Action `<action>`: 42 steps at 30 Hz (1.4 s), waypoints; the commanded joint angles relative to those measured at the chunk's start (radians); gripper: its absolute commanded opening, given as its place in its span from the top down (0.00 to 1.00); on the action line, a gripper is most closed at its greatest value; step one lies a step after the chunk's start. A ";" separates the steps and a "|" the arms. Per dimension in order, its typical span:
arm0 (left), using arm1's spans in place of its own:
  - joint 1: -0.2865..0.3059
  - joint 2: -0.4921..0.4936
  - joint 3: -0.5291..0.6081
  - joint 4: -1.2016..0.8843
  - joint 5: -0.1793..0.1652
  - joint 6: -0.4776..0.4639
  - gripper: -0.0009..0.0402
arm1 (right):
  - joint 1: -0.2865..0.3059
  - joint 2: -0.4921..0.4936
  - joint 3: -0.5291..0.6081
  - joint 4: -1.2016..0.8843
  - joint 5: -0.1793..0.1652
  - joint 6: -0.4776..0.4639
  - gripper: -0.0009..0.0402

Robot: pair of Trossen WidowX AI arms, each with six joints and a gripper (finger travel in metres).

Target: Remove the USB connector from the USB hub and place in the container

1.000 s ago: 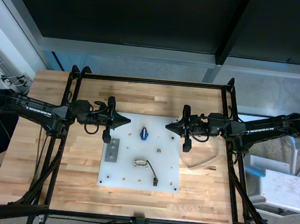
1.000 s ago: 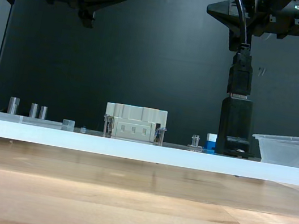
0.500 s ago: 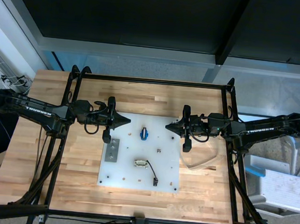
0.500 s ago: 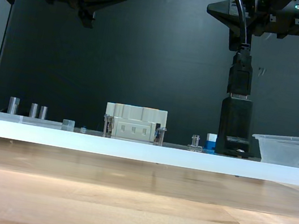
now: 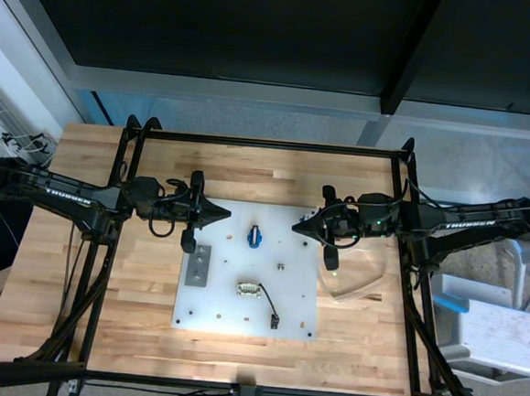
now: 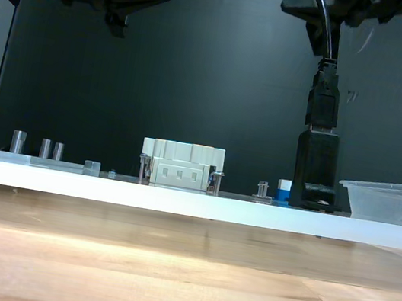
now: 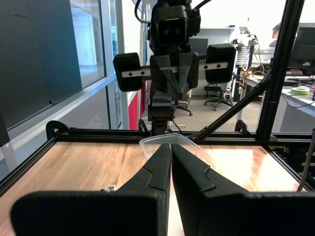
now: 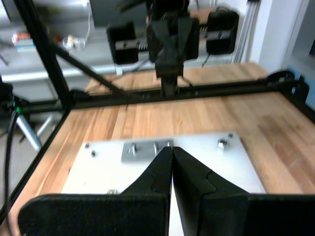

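USB connector (image 6: 323, 101), thin, black, stands plugged in; left gripper (image 5: 227, 214), right gripper (image 5: 296, 226) hover overhead, closed, empty.

Left pincer (image 5: 225, 215), right pincer (image 5: 298, 226) over board (image 5: 230, 292); container (image 5: 360, 292) rightward.

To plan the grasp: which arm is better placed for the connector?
Probably right. The left claw and right claw hover shut over the board, similarly near the connector, but the container sits on the right.

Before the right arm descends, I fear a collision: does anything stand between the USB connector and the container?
Nothing visible does: only bare white board lies between the USB connector and the container. The right gripper and left gripper hang shut above the board's far part.
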 commanded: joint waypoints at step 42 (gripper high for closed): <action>0.000 0.000 0.000 0.000 0.000 0.000 0.98 | 0.470 0.405 0.537 -0.810 0.325 0.420 0.98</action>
